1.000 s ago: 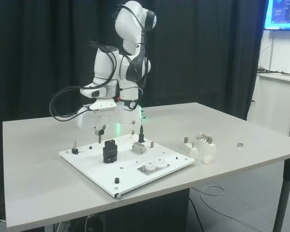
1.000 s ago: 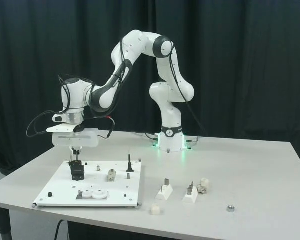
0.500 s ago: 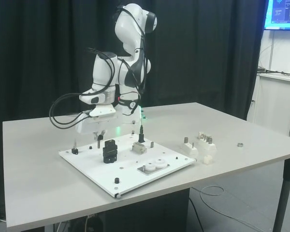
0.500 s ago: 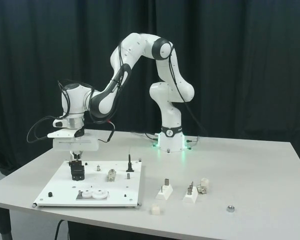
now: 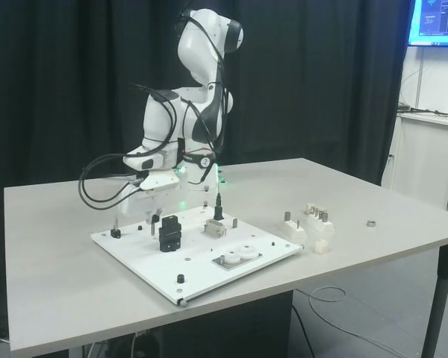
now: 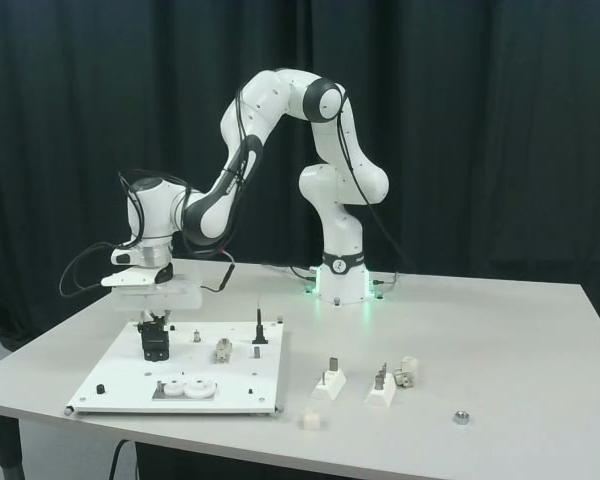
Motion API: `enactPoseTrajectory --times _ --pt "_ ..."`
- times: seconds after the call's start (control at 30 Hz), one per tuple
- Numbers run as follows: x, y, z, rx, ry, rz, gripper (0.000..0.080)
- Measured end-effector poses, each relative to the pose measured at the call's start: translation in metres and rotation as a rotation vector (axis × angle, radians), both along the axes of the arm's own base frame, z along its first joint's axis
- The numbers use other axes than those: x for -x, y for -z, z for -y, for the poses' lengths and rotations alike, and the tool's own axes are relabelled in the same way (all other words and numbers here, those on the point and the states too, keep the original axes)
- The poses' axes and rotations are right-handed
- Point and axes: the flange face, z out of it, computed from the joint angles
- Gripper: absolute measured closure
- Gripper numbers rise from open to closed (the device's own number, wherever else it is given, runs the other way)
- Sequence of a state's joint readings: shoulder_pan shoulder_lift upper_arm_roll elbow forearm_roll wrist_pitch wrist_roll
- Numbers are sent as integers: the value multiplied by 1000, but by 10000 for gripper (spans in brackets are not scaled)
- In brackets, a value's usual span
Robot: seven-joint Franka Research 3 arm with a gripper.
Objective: Insert square peg 2.
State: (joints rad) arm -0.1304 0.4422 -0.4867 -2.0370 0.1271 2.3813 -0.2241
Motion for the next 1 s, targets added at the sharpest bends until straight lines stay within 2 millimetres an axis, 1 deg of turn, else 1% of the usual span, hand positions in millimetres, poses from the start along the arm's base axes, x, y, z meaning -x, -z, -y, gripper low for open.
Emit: enactPoseTrajectory --times 0.33,1.0 --pt "7 9 -2 -10 -13 12 731" --pt "11 12 -5 -14 -12 18 731"
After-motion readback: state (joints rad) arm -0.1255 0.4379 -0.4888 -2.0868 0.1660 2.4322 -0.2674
